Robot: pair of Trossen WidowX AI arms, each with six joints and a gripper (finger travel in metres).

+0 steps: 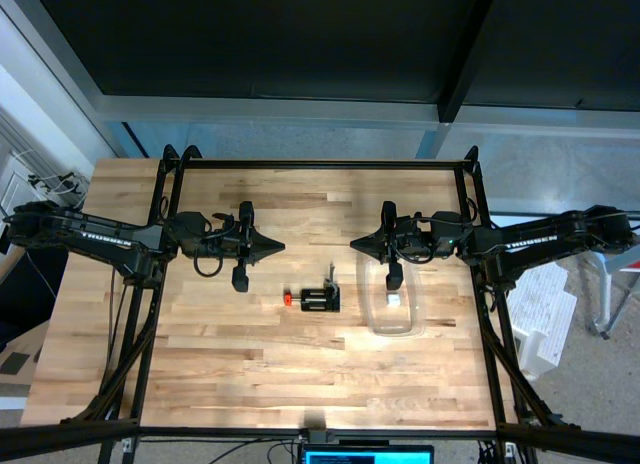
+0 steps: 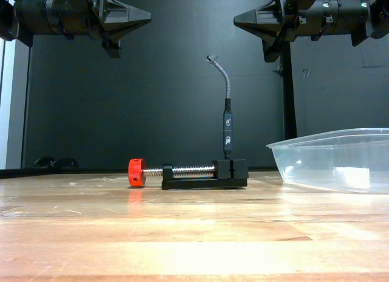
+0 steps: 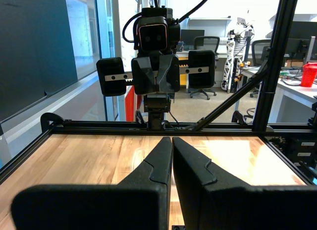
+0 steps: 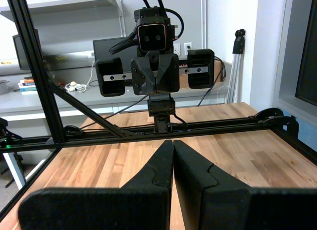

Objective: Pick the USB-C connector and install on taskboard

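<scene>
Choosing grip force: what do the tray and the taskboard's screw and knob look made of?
Tray: clear, glossy plastic; you see through its walls. Taskboard screw: shiny threaded metal, perhaps steel. Its knob: red-orange, probably plastic. Left gripper and right gripper hang shut above the table, touching neither.

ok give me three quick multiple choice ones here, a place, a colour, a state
1. The taskboard sits: A on the table beside the clear tray; B inside the tray; C in a gripper.
2. Its knob is: A blue; B red-orange; C green.
3. The left gripper and right gripper, both raised above the table, are: A both open; B one open; C both shut.
Answers: 1 A, the high view shows it on bare wood; 2 B, plain in the low view; 3 C, each wrist view shows no gap at the tips.
</scene>
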